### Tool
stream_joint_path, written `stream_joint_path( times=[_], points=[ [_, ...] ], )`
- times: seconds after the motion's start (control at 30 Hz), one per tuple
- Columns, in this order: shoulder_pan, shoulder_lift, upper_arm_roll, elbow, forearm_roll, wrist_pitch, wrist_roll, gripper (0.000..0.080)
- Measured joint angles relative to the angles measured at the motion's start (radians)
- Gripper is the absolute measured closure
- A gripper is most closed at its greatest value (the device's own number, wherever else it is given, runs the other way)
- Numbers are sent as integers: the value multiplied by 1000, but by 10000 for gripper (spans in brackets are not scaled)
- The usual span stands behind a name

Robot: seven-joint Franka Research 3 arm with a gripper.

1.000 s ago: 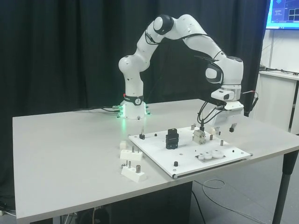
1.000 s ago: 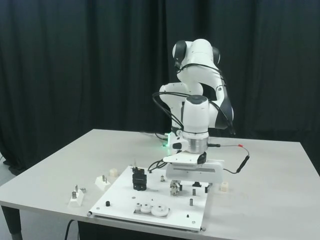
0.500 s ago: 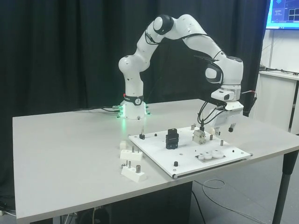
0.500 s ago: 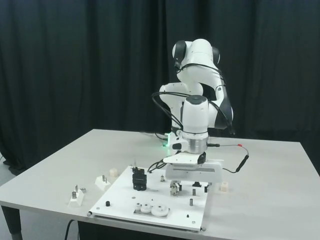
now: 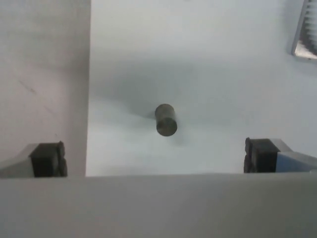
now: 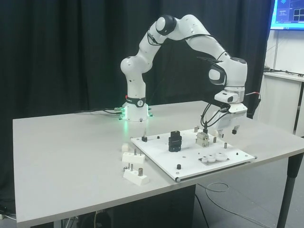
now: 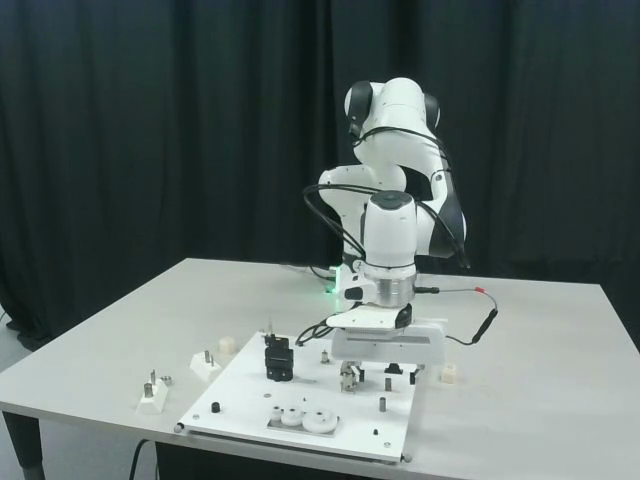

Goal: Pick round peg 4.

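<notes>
Standing upright on the white board (image 5: 198, 59) directly below and midway between the widely parted, empty jaws, round peg 4 (image 5: 166, 119) is being judged a small, rigid, light, probably smooth cylinder, best pinched across its exposed upper shank.

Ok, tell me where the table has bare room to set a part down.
The grey table is bare between the robot base and the small white blocks. The white board is crowded with fixtures, and the gripper hangs over its far side.
</notes>
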Motion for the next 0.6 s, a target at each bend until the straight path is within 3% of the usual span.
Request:
stream_joint_path(
  times=[0.6],
  points=[
    [-6,0,1,14,9,-9,-30,3]
  ],
)
